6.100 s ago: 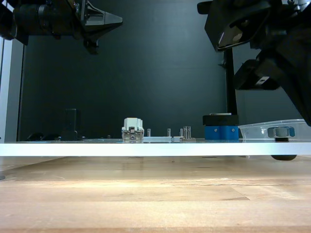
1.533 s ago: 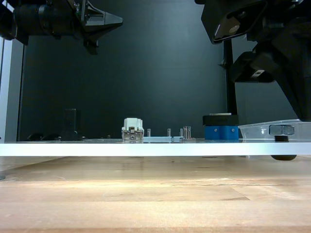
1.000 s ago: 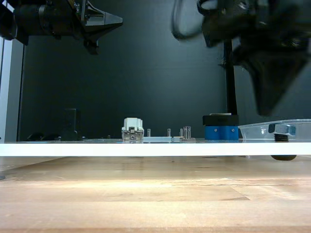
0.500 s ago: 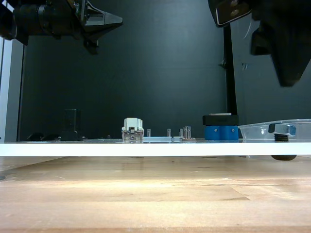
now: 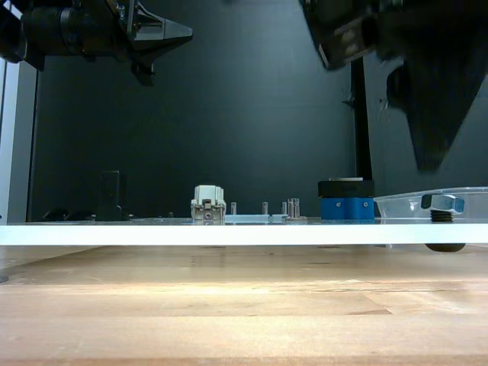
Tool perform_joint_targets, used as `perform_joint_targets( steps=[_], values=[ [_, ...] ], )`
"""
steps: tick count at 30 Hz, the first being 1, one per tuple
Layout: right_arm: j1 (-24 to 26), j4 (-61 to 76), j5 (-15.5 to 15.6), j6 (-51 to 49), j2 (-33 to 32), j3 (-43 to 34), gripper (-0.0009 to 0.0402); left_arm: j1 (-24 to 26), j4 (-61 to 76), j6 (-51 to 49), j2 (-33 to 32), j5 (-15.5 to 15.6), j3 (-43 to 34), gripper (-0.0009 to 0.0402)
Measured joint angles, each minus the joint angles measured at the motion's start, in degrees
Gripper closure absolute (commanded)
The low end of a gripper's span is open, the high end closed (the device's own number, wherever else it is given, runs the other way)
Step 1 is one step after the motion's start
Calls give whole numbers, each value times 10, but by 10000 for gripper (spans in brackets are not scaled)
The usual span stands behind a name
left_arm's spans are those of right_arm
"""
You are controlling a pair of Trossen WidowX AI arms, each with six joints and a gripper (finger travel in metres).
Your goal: Unfasten the M12 nut and place it in the container
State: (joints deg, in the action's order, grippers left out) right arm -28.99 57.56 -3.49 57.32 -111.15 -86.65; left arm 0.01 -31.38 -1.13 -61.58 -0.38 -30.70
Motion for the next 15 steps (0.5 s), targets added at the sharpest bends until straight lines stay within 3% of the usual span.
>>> perform_joint_targets(
  steps=[9, 15],
  values=[
    [0, -15, 1, 0, -37, 5, 131, 0, 0, 0, 0, 0, 0, 393],
    [0, -17, 1, 2, -37, 8, 198, 0, 0, 0, 0, 0, 0, 393]
  ],
)
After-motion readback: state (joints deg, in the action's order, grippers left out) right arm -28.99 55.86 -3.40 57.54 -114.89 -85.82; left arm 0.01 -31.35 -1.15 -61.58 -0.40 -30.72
